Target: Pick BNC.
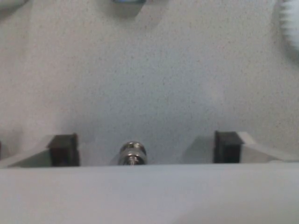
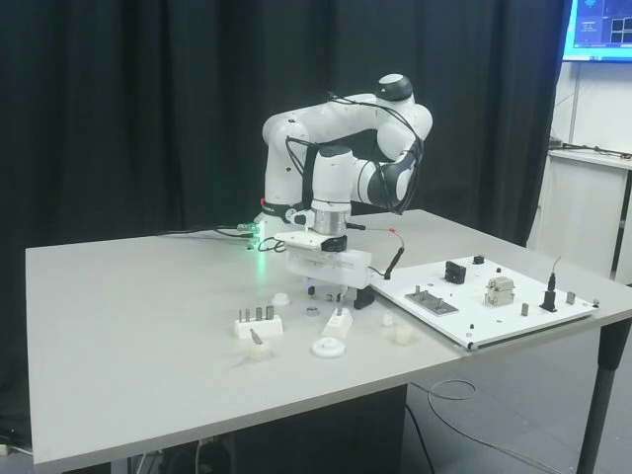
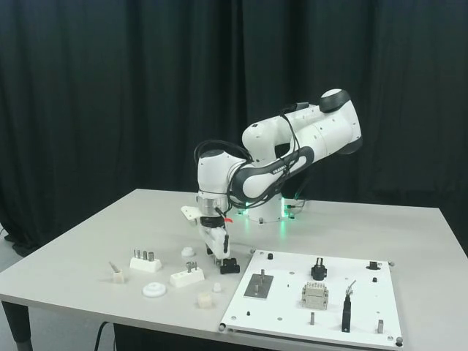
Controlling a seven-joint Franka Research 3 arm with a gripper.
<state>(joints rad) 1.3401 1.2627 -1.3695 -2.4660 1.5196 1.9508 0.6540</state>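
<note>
In the wrist view the BNC connector [image 1: 133, 154], a small grey metal barrel, stands upright on the grey table. It sits between my two black fingertips [image 1: 63, 149], a little nearer one than the other, with a gap on each side. My gripper [image 1: 145, 149] is open and low over the table, around the connector without touching it. From the first room view the gripper [image 2: 346, 296] hangs straight down from the white arm, near the table's middle. In the second room view the gripper [image 3: 221, 261] is just left of the white board, and I cannot make out the connector.
A white board [image 2: 513, 318] with mounted parts lies to the right of the gripper. A white gear [image 2: 328, 347], a white block with pins [image 2: 259, 321] and several small white pieces lie toward the table's front edge. A white gear's rim [image 1: 290, 23] shows in the wrist view.
</note>
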